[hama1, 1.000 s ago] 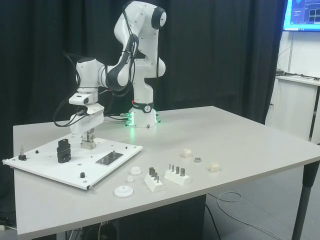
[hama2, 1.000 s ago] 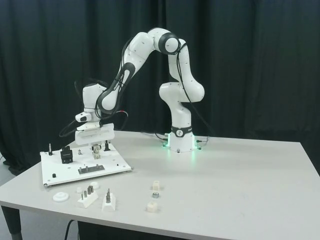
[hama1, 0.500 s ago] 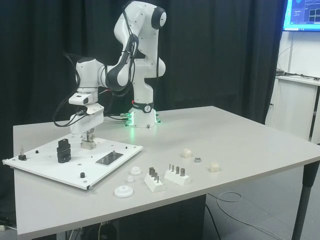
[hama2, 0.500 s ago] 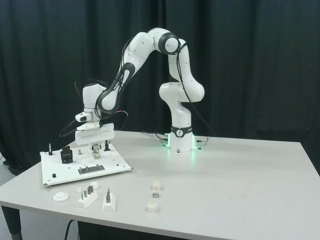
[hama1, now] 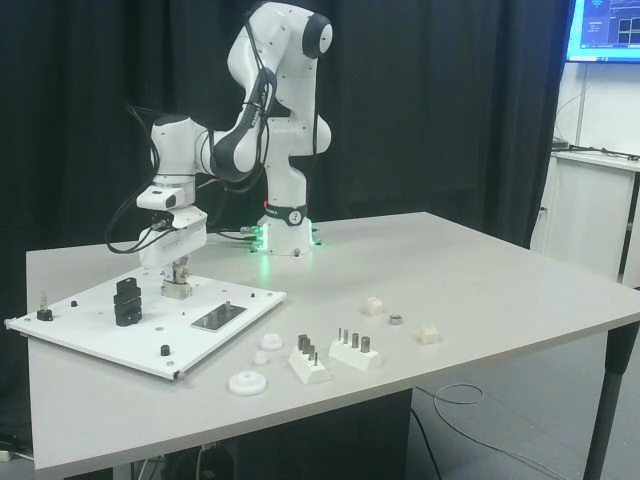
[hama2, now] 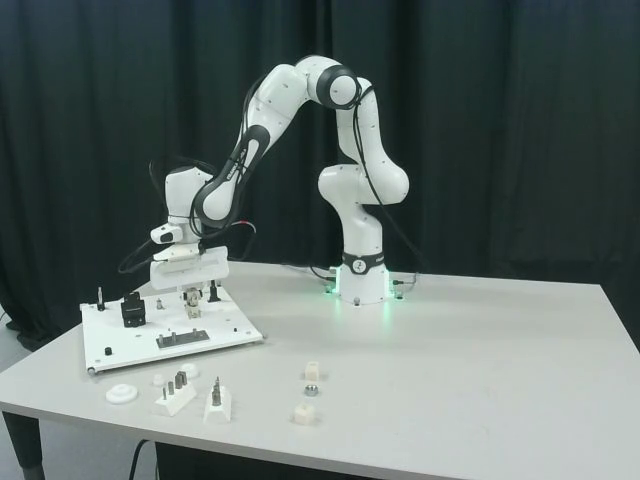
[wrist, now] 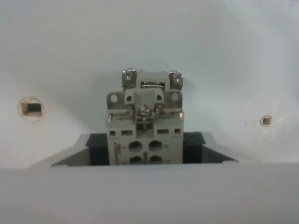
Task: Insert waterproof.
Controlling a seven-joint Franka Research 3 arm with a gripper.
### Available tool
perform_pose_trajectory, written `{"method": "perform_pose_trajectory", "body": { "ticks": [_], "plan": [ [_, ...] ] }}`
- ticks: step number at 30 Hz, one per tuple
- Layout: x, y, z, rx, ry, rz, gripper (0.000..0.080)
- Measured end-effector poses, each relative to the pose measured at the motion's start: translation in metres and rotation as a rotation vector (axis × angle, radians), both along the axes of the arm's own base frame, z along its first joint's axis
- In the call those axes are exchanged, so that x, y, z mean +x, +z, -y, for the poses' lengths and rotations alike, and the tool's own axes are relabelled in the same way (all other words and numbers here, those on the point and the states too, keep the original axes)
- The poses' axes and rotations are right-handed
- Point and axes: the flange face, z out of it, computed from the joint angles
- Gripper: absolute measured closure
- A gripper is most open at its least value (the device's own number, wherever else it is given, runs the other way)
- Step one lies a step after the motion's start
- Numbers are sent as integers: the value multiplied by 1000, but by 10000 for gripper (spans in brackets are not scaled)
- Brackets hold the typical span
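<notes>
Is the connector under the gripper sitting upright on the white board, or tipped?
Upright. The connector stands straight on the white board below the gripper in both room views; whether it is fully seated cannot be told.

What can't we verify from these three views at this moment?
- Claw finger state: too small in both room views; in the wrist view the connector covers the tips.
- Connector seating in the white board: the claw body hides its base.
- Small parts on the table: too small to identify.

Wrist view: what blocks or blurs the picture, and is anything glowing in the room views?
Wrist view: a blurred pale band fills the foreground, hiding the connector's lower edge. First and second room views: green light glows at the arm's base, and a lit screen shows in the first.
</notes>
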Motion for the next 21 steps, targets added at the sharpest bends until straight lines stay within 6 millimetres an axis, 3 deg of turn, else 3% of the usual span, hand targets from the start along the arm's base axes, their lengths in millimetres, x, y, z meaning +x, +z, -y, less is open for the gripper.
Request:
{"method": "perform_pose_trajectory", "body": {
  "ticks": [21],
  "plan": [
    [2,0,0,-3,-9,9,488]
  ]
}}
